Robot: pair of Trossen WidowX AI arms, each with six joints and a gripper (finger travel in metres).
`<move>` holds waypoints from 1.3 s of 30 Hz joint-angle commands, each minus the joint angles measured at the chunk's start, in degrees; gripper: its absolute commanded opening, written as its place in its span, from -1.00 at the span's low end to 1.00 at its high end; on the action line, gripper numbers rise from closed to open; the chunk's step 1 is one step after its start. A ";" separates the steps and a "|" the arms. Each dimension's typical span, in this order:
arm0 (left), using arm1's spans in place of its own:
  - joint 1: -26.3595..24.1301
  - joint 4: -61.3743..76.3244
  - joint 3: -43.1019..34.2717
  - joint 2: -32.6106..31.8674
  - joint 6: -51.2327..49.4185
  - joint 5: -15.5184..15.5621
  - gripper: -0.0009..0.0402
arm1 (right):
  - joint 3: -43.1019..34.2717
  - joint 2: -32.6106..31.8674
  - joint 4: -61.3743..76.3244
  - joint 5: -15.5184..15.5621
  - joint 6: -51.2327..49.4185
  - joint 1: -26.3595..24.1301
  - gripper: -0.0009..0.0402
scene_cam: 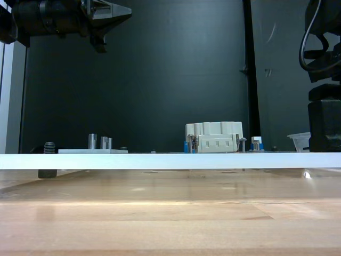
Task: Pick the 16mm bar and install on taskboard
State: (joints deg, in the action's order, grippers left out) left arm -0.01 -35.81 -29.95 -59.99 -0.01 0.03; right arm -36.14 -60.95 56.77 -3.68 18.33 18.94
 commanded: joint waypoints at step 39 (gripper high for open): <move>0.00 -0.02 0.00 0.00 0.00 0.00 -0.96 | 2.69 -1.09 -3.74 -0.98 1.27 1.14 -0.43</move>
State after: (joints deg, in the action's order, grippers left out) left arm -0.01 -35.83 -29.93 -59.96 -0.01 0.03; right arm -33.43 -62.04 52.99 -4.71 19.66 20.03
